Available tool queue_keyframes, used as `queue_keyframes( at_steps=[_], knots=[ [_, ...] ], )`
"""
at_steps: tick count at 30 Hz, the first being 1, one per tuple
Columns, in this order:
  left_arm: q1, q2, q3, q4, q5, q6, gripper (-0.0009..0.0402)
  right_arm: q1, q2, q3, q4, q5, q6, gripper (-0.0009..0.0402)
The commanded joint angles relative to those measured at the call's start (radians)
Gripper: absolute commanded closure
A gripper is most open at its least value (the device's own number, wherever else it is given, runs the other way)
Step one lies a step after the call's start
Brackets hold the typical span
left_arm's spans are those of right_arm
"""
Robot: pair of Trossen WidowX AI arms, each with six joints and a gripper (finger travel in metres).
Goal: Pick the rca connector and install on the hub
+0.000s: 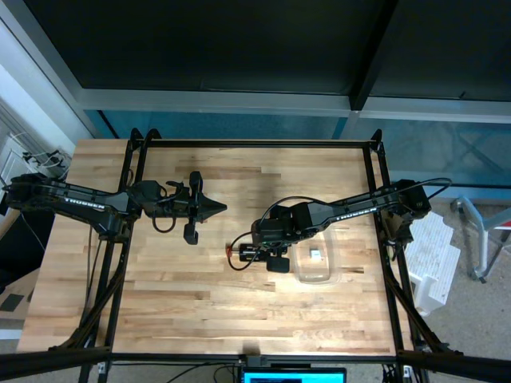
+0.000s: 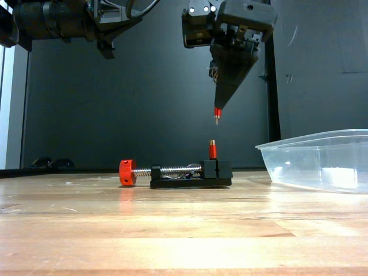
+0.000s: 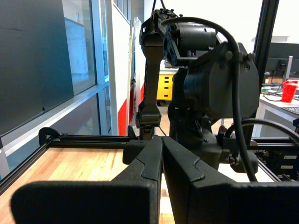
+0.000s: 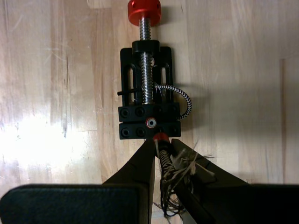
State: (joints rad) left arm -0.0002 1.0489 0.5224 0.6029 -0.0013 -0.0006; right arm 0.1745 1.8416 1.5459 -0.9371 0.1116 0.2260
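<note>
R claw (image 2: 218, 107): connector (image 2: 217, 114) over hub (image 2: 219, 171); L claw (image 1: 216, 209) aloft.

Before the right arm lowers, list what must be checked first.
1. The right claw is shut on the rca connector: ok.
2. The connector hangs above the red stub on the hub, gap between: ok.
3. Exact line-up of tip and stub: cannot tell.
4. The hub lies flat on the table: ok.
5. The left claw is shut, parked high at the left, away from the hub: ok.
6. The clear tray stands apart from the hub: ok.
</note>
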Motion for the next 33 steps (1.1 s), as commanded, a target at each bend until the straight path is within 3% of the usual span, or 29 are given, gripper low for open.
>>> queue_keyframes(
  at_steps=[1, 19, 33],
  knots=[
    [0.000, 0.000, 0.000, 0.000, 0.000, 0.000, 0.0393, 0.003, 0.009, 0.013, -0.009, -0.001, 0.000, 0.0389],
    [0.000, 0.000, 0.000, 0.000, 0.000, 0.000, 0.0393, 0.003, 0.151, 0.195, -0.139, 0.000, -0.031, 0.0389],
    [0.000, 0.000, 0.000, 0.000, 0.000, 0.000, 0.0393, 0.004, 0.161, 0.182, -0.148, 0.000, -0.027, 0.0389]
  ],
)
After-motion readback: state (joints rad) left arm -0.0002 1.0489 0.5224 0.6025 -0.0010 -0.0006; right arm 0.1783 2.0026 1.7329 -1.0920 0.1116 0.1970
